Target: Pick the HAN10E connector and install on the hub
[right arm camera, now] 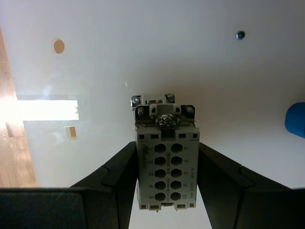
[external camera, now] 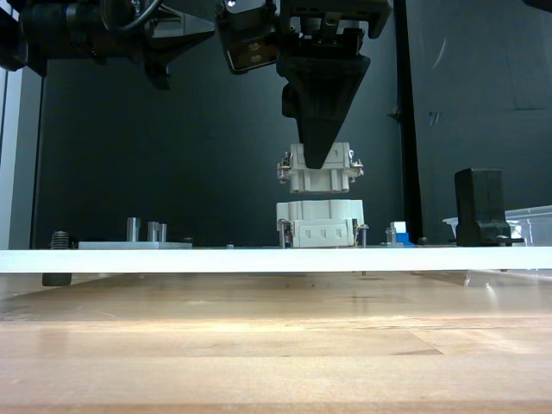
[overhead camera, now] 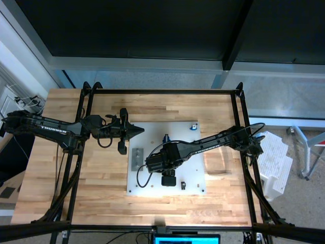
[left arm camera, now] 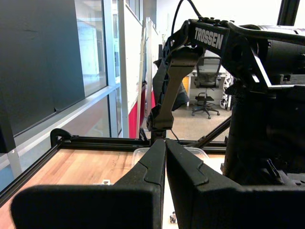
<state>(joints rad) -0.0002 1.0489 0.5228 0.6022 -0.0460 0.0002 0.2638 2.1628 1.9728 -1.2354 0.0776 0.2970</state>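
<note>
- The right gripper (external camera: 323, 162) hangs straight above the hub (external camera: 319, 222). Its fingers (right arm camera: 116, 171) are closed on the connector (right arm camera: 167, 164), pinching it by its two long sides.
- The connector is held level and directly over the hub. A narrow gap shows between them at table height, so the two are not touching.
- The connector's upper face, turned away from the hub, carries ten round holes in two rows. A metal tab with a screw sits at one end.
- The hub stands upright on the white board (overhead camera: 195, 185), which lies flat on the wooden desk (overhead camera: 76, 188).
- From above, most of the hub is hidden under the right gripper and the end of its arm.
- To the left of the hub, well apart from it on the same board, lies a grey metal block (overhead camera: 136, 158) with short posts standing on it.
- Seen from table height, a small blue part (external camera: 398, 233) sits near the hub on its right. A black block (external camera: 481, 207) stands farther out on that same side.
- The left gripper (left arm camera: 165, 145) is held high above the desk, well apart from the hub, off to its left and farther back, about over the board's far left corner.
- The left gripper's fingers are pressed together with nothing between them, and they point across toward the right arm.
</note>
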